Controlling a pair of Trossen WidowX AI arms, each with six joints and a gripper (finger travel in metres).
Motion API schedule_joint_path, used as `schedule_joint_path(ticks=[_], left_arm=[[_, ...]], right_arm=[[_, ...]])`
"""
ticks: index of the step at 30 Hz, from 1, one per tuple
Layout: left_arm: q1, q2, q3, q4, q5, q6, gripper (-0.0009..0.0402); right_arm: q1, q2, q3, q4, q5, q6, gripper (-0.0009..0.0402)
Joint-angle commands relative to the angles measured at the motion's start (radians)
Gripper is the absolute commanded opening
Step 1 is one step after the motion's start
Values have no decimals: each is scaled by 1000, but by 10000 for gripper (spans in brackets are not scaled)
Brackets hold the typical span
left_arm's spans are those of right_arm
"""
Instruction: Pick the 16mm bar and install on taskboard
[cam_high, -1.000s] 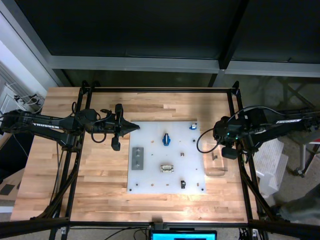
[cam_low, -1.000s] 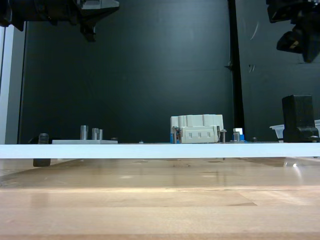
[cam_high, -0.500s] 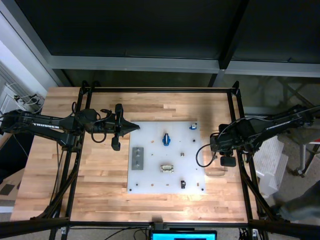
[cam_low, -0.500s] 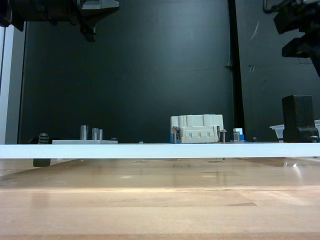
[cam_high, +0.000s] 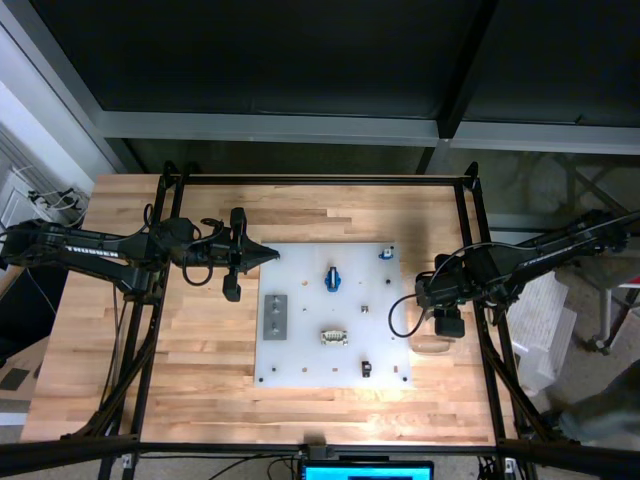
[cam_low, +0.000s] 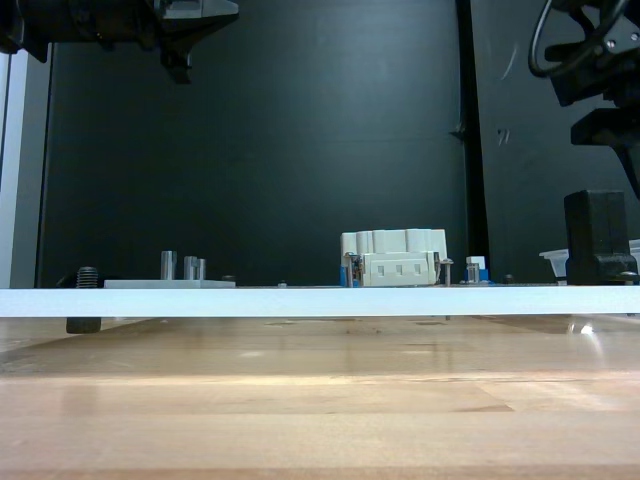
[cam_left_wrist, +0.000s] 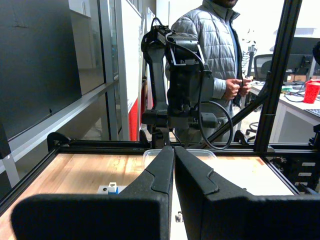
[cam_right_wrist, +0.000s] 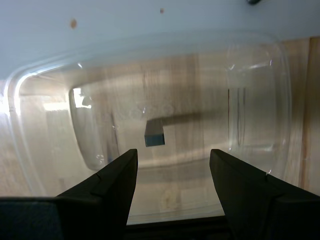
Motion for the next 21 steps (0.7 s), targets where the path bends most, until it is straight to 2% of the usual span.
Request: schedule_joint_path(ticks=[1,14,18,21], left_arm=[[0,0,0,0,0,0,1],[0,0,0,0,0,0,1],[0,0,0,0,0,0,1],[0,0,0,0,0,0,1]], right_arm=[[1,0,-19,1,0,1,201],[5,0,-95,55,-10,9,201],[6,0,-119,85,-38,16,203],[9,0,-137,96,-38,21,210]])
